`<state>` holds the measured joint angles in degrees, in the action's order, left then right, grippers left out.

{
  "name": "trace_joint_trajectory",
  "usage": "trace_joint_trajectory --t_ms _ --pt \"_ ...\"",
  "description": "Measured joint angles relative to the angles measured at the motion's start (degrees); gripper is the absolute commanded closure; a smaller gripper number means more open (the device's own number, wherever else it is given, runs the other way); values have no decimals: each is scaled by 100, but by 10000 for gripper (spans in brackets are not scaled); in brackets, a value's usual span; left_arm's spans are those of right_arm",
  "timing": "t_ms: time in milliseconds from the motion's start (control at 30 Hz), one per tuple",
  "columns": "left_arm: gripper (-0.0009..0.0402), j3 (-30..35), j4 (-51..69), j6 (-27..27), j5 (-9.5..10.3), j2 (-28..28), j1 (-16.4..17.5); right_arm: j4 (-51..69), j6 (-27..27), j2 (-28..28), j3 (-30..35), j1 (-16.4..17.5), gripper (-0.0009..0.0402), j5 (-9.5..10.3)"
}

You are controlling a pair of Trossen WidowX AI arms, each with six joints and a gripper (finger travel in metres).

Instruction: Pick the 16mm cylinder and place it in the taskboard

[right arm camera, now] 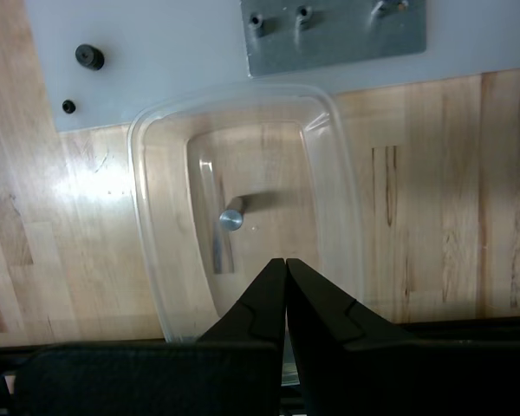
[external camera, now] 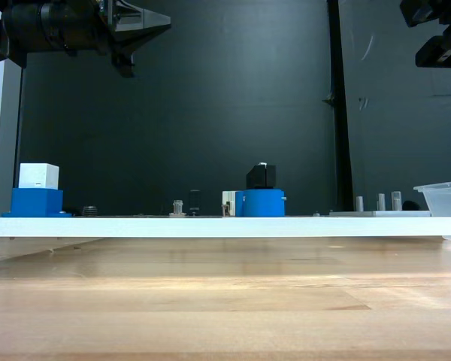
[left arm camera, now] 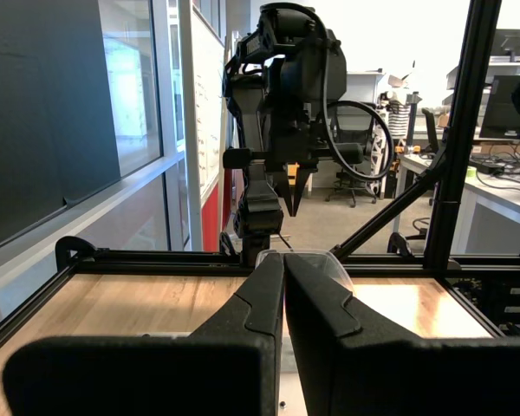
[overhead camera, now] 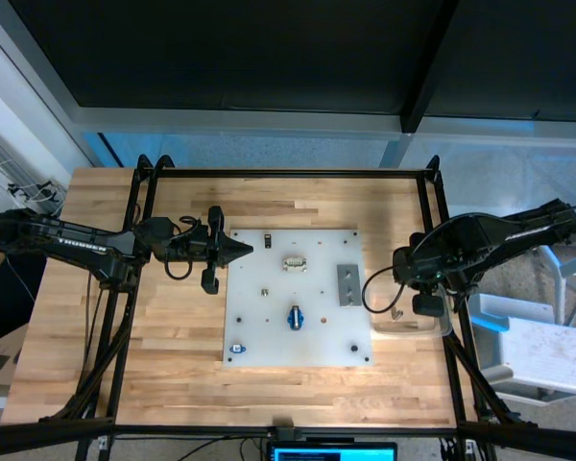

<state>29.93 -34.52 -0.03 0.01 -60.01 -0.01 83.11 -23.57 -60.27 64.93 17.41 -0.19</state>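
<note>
Wood-plank table (overhead camera: 173,384), pale grain running left to right. White taskboard (overhead camera: 269,331) lies flat mid-table. Clear tray (right arm camera: 234,90) sits just beside its right edge, with the 16mm cylinder (right arm camera: 231,218) inside. Right end effector (right arm camera: 285,260) hangs over the tray, fingers together, empty. Left end effector (overhead camera: 240,248) is above the board's left edge, pinched closed, empty. Black frame (overhead camera: 288,174) rings the table, dark panel (overhead camera: 269,48) behind.

A clear plastic tray (right arm camera: 165,217) rests on the wooden table (overhead camera: 298,394).
</note>
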Motion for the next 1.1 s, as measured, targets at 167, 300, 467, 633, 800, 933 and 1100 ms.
trace_joint_trajectory --t_ms 167,300,467,633,800,933,1100 --pt "393 0 0 0 0 2 0 -13 -76 -26 -63 173 393 -26" --pt "393 2 0 0 0 2 0 -20 -149 -26 -109 236 393 -31" --pt "393 0 -2 0 0 0 0 -42 -219 -26 -208 378 393 -42" --pt "393 2 0 0 0 0 0 -151 -302 -26 -372 435 393 -24" --pt "393 0 0 0 0 0 0 -186 -310 -26 -415 463 393 -24" --pt "393 0 -2 0 0 0 0 -197 -310 -26 -415 476 393 -24" --pt "393 0 0 0 0 0 0 -203 -310 -26 -420 496 392 -24"
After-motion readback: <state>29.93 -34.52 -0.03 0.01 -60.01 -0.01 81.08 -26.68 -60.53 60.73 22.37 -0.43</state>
